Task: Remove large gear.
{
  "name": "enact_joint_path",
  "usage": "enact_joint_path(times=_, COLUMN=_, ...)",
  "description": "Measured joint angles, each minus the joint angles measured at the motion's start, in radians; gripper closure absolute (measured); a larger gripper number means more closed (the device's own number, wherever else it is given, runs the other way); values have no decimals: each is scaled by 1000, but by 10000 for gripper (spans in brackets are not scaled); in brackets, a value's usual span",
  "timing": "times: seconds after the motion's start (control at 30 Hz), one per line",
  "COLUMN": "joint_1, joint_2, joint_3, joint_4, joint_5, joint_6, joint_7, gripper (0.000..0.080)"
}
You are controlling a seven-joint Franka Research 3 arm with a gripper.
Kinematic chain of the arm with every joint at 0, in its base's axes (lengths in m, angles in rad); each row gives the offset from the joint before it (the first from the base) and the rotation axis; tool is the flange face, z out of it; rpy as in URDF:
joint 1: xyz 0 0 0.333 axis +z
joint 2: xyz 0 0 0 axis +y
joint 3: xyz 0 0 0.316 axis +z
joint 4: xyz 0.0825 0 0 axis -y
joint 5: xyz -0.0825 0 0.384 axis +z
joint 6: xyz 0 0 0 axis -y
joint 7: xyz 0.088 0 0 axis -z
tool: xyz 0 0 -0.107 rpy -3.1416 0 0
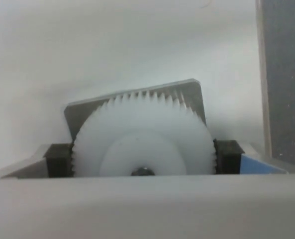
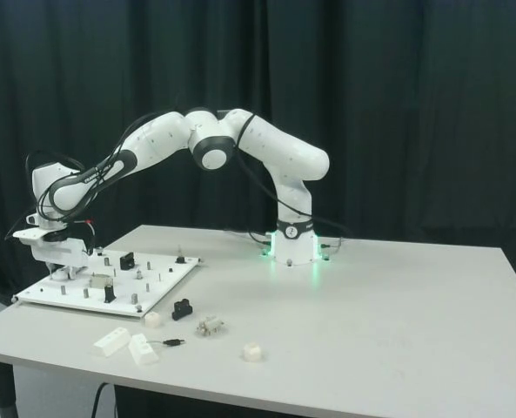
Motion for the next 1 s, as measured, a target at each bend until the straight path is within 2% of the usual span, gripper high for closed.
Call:
enact_joint_path(times=0.63, joint_1=13, joint_2=0, joint_3=-6, joint_4=-1, joint_5=-28, joint_6=6, joint_7=-19, gripper=207)
enact_joint_path(times=1.0, joint_1=13, joint_2=0, joint_3=-7, joint_4=-1, joint_5=-29, joint_6=7, joint_7=-14, gripper=207)
